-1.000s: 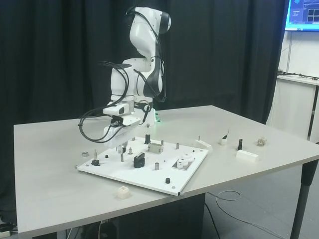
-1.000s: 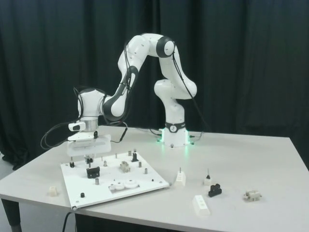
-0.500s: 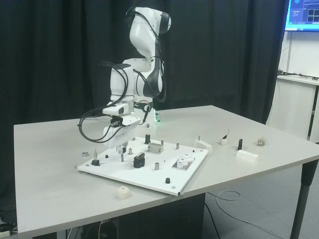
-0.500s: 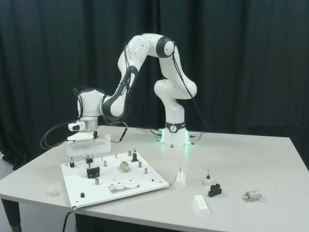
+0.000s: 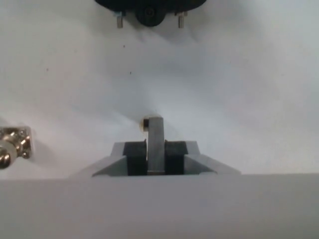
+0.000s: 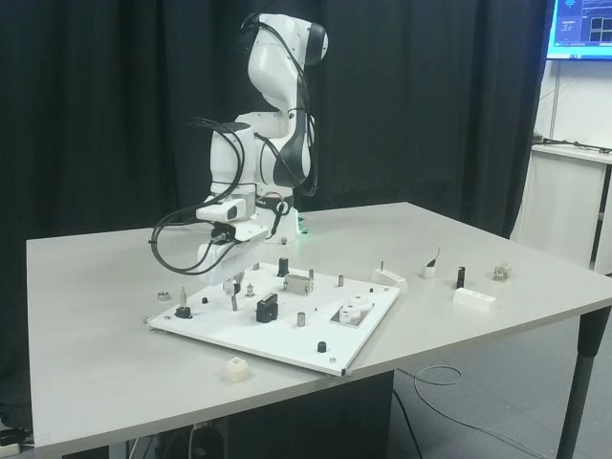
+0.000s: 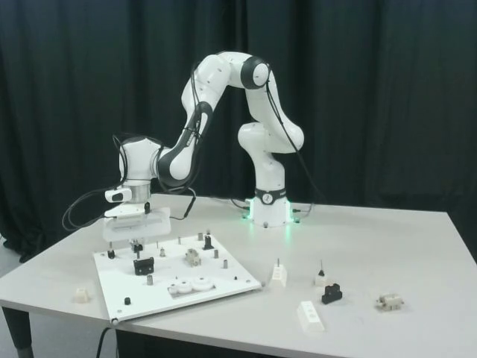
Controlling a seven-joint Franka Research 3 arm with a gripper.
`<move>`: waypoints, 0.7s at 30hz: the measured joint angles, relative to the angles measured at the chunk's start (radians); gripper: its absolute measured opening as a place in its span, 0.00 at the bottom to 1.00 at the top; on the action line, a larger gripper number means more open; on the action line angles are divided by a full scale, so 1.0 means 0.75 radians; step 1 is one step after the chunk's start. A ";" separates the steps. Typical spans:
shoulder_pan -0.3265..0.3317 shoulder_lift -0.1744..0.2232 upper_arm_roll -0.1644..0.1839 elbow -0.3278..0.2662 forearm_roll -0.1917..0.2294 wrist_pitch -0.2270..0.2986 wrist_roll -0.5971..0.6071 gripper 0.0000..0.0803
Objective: Insert square peg 2.
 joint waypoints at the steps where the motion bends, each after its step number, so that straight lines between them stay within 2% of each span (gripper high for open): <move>1: 0.000 0.000 0.000 0.000 0.000 0.000 -0.001 0.09; 21: 0.000 -0.001 -0.004 0.000 0.000 -0.008 -0.011 0.09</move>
